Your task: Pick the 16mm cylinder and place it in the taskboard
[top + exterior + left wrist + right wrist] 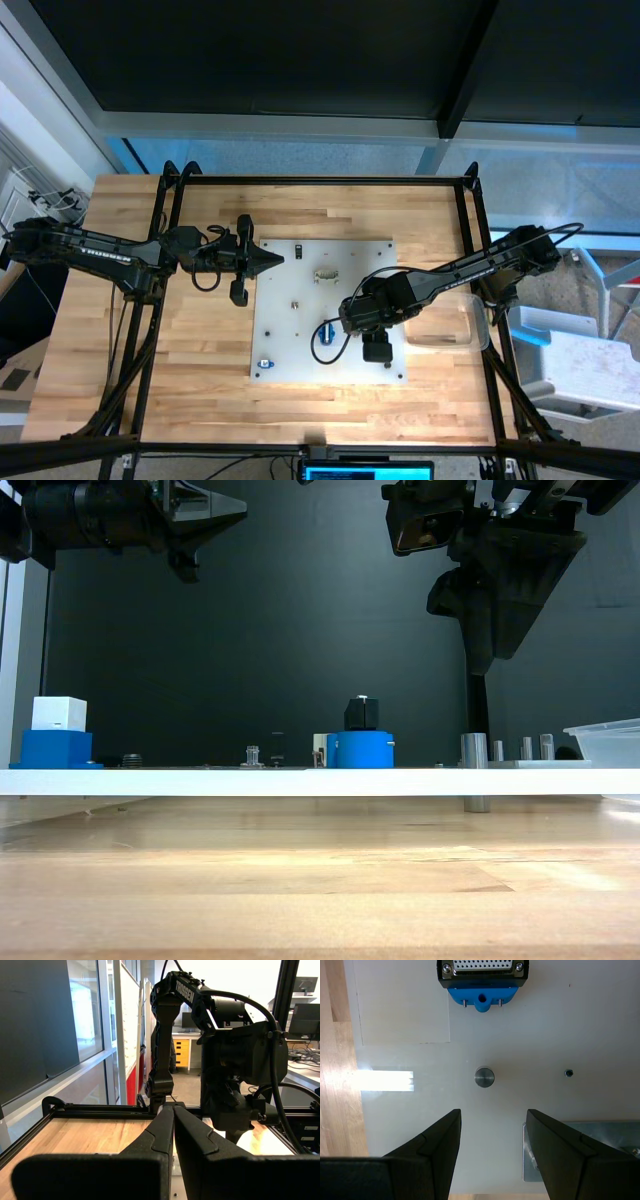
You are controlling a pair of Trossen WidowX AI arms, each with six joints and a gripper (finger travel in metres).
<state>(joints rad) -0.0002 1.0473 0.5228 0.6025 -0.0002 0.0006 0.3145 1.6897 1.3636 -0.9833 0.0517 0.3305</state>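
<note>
The 16mm cylinder point(484, 1077) is a short silver peg standing upright in a hole of the white taskboard point(405, 1010). In the low view the cylinder point(473, 750) rises from the taskboard point(300, 781) and its end pokes out underneath. My right gripper point(493, 1112) hangs above the peg, pointing straight down, open and empty, with the peg just ahead of the gap between its fingers. The right gripper point(478, 660) is well clear of the peg's top. My left gripper point(268, 258) hovers over the board's left edge, shut and empty.
A clear plastic bin point(450, 325) sits right of the board. On the board stand a blue round fitting point(360, 748), a blue block with a white cube point(57, 735), a pin connector point(481, 975), a grey metal block point(580, 1150) and thinner pegs point(526, 747).
</note>
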